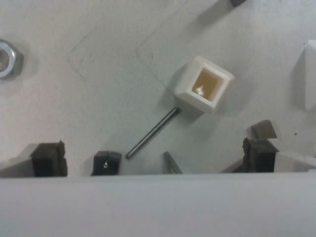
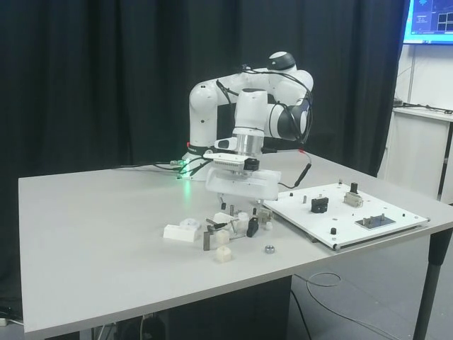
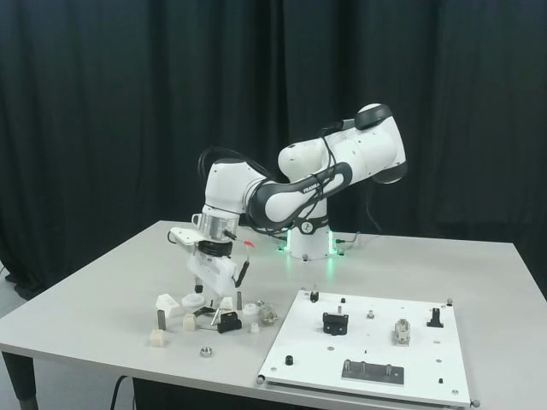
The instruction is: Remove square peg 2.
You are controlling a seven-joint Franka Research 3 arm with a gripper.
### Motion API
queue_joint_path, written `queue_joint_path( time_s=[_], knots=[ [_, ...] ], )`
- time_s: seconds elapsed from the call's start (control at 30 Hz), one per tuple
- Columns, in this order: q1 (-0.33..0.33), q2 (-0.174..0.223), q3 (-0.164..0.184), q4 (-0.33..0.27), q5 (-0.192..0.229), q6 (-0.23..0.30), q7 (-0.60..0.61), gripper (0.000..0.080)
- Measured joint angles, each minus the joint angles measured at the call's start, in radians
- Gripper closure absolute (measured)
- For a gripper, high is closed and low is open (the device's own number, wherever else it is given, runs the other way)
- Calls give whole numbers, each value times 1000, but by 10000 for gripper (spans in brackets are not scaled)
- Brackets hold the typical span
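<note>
- Square peg 2 cannot be picked out with certainty. The likeliest candidate is the white hollow cube, which lies loose on the grey worktop just ahead of the gripper and outside the gap between its fingers.
- The gripper is shown spread wide, its black fingertips well apart, and nothing is held between them.
- A thin metal rod is seen touching, or almost touching, one lower corner of the cube. It runs back towards the gripper's gap, where a small black block sits near one fingertip.
- A hex nut lies well out to one side of the gripper.
- Step in hand, as judged: the approach to the grasp.
  - The gripper should be shifted forward until the cube is centred in the gap.
  - It should then be turned so that the pads meet two flat faces rather than corners.
  - The rod and the black block should be kept clear of the closing fingers.
- The arm is folded forward, with the wrist pointing down over the cluster of loose parts.
- The white fixture board lies well apart from the gripper, to its side.
</note>
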Motion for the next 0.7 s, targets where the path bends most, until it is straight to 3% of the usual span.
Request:
queue_joint_path(
  time_s=[0.7],
  knots=[
    [-20, 3, 6, 20, 4, -7, 0, 3]
  ],
)
